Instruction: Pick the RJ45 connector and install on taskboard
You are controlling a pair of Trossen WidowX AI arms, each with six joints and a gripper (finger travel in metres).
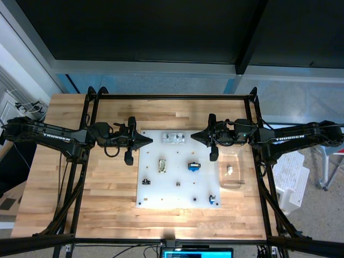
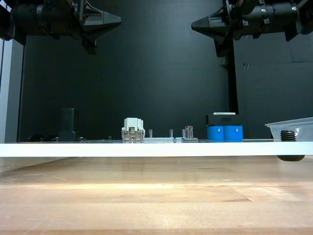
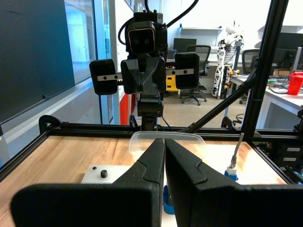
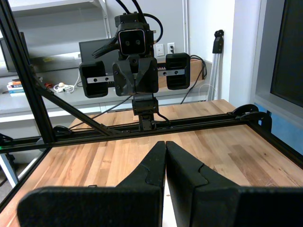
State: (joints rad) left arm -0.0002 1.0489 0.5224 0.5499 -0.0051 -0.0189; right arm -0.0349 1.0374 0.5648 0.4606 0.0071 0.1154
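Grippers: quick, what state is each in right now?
Left gripper: shut, holding nothing, raised over the white board.
Right gripper: shut, holding nothing, raised over the board.

"TROSSEN" in white on left arm (image 1: 54,135); right arm (image 1: 290,141) lettering unreadable.

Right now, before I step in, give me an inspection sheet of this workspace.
Surface: wooden table carrying the white board.
Job's things: connector stands in the blue jack; clear tray holds the white block, nothing dark on it.
Clutter: nothing seen.
Grippers: left gripper shut, empty, raised over the board's far left corner; right gripper shut, empty, raised over its far edge.
Cables: grey cable rises from the connector.
Surroundings: black frame around the table; office beyond.
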